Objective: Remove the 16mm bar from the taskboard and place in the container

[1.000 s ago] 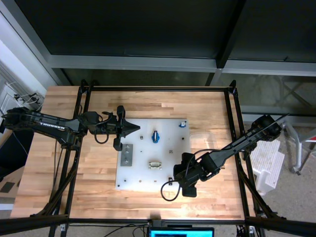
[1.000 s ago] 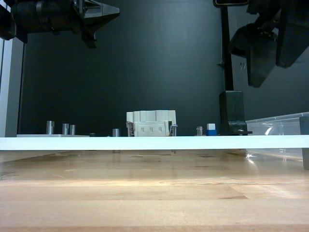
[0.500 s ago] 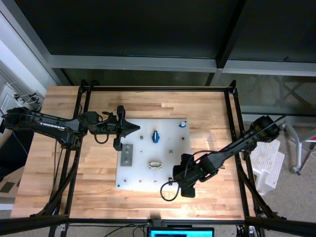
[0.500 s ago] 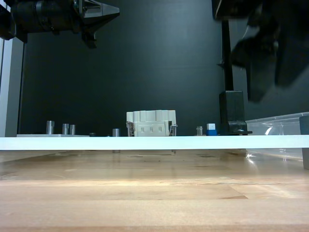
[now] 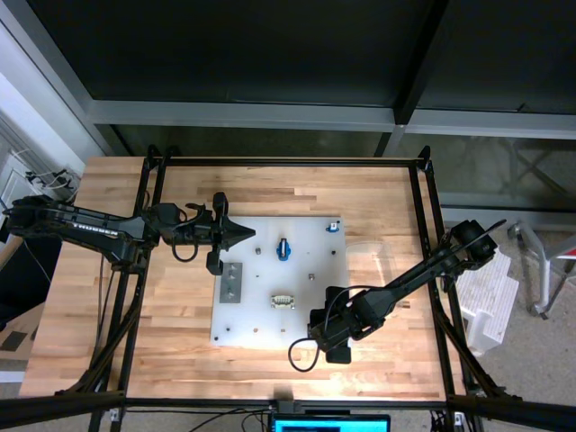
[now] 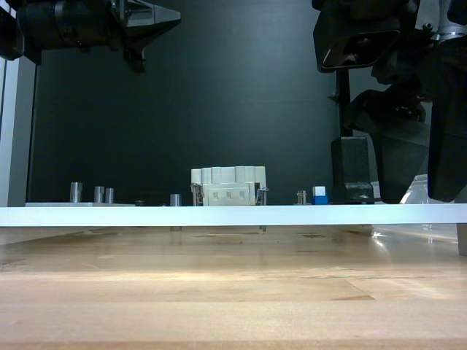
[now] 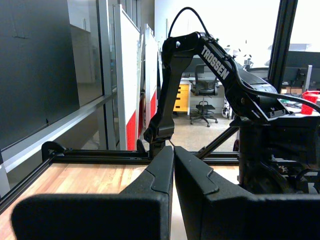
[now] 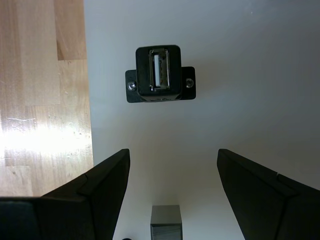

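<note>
High view: right gripper (image 5: 333, 342), jaws apart, hovered at the taskboard's (image 5: 247, 310) lower-right corner, seemingly mid-reach; next, lower squarely around the likely bar (image 8: 166, 222). Left gripper (image 5: 243, 236), pressed together, hung upper left.

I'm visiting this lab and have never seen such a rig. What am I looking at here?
Two robot arms stand at a wooden table. One picture looks down from above, one level along the table, two come from cameras on the arms. On the table lie a white taskboard with a blue knob, a grey plate and a beige connector, and beside it a clear container. The left gripper hovers shut near the board's far left corner. The right gripper hangs open over the board's near right part, above a USB socket. Neither holds anything.
</note>
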